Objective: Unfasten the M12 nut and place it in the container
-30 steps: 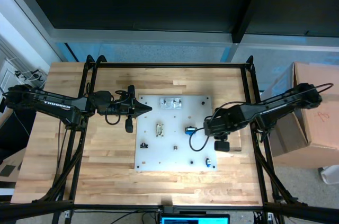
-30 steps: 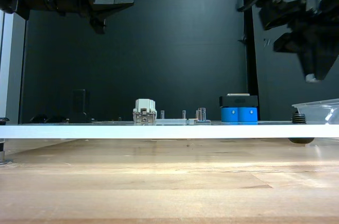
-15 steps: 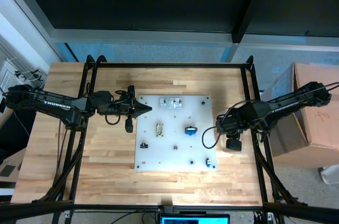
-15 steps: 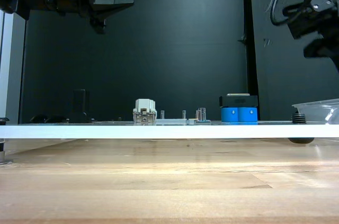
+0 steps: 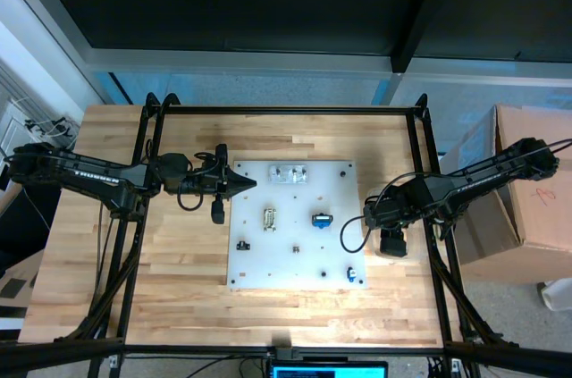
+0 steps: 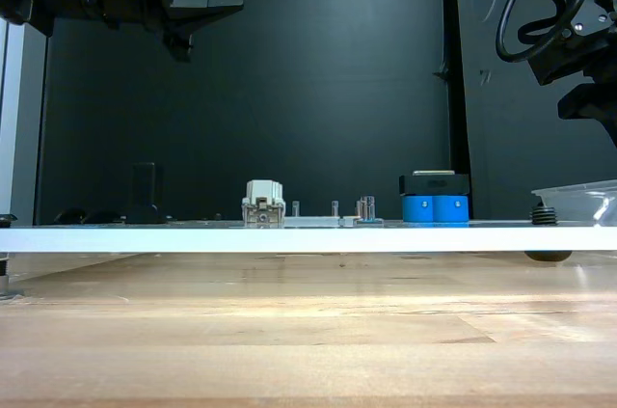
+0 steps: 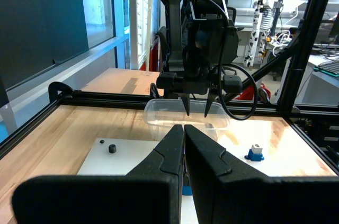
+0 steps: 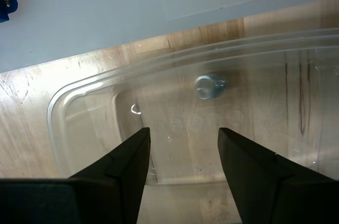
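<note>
Reading from the near edge outward, I find the black stud [image 6: 546, 216] bare: its ribs show in the low view and nothing silver sits on top of it, so I judge the unfastening done. It stands on the white board [image 5: 268, 262], well short of the right gripper's fingers and off to their board side.

Next comes the right gripper [image 8: 183, 130], hanging over the clear container [image 8: 69, 94] that sits on the wooden surface [image 5: 179, 289] just off the board's right edge. Its fingers [image 8: 127, 155] are spread wide and grip nothing. Just ahead of the fingertips, between the lines of the two fingers, the M12 nut [image 8: 208, 86] lies free on the container's floor, inside the rim. The fingers do not touch it. From the left wrist camera the same fingers point straight down into the container, tips apart.

Farthest off, the left gripper [image 5: 246, 183] hovers high above the board's left edge, pointing across toward the right arm. Its fingers [image 7: 172, 144] are drawn almost together and carry nothing.

By my reckoning both parts of the job are complete: nut off the threads, nut in the container. All I see left is lifting the right arm clear.
</note>
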Controlling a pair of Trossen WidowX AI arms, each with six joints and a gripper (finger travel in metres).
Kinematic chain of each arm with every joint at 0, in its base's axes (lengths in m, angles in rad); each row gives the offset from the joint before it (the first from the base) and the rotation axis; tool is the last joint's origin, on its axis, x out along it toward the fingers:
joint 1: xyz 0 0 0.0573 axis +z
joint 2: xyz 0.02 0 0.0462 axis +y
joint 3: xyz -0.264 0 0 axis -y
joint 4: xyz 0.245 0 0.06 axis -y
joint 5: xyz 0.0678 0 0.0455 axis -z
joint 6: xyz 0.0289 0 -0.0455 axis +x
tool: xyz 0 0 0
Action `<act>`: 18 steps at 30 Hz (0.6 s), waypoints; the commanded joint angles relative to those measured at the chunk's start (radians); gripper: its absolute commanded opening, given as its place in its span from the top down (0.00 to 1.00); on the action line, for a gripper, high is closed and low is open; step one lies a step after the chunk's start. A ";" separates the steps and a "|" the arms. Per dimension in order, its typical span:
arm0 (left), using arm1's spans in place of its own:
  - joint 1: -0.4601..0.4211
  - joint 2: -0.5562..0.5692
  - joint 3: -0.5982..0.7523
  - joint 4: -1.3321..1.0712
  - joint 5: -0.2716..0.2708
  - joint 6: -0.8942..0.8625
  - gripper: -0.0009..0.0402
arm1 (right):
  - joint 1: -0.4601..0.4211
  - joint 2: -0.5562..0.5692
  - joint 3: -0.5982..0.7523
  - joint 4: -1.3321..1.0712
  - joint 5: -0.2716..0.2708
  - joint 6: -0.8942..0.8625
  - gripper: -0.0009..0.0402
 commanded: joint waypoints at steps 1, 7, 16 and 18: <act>0.000 0.000 0.000 0.000 0.000 0.000 0.98 | 0.001 0.000 0.002 -0.001 0.002 0.010 0.52; 0.000 0.000 0.000 0.000 0.000 0.000 0.98 | 0.001 0.000 0.039 -0.020 0.010 0.016 0.59; 0.000 0.000 0.000 0.000 0.000 0.000 0.98 | -0.050 -0.008 0.212 -0.071 0.063 -0.066 0.85; 0.000 0.000 0.000 0.000 0.000 0.000 0.98 | -0.069 -0.008 0.253 -0.067 0.068 -0.106 0.93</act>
